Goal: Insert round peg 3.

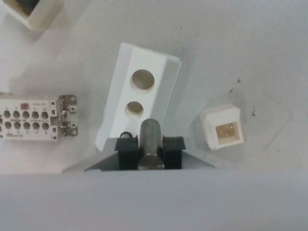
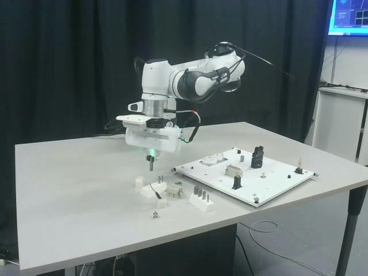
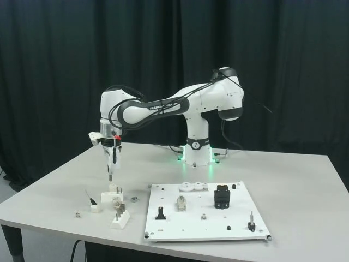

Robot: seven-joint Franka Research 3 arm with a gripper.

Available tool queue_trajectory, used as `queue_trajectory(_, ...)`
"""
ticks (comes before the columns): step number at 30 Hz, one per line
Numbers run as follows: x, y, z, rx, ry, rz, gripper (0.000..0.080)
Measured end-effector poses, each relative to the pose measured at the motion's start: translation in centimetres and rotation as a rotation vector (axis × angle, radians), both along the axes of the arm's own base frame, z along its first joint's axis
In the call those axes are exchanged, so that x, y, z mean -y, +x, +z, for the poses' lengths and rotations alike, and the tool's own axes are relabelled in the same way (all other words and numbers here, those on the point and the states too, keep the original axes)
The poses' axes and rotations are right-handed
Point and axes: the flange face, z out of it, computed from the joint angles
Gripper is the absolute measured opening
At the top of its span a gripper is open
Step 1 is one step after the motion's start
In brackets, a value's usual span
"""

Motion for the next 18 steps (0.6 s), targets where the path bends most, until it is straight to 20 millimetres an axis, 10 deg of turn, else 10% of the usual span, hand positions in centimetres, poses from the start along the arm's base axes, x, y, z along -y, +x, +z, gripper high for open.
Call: queue_trajectory(18, -1.3, -0.2, -0.7, 0.006, 0.013, 0.286, 0.0103)
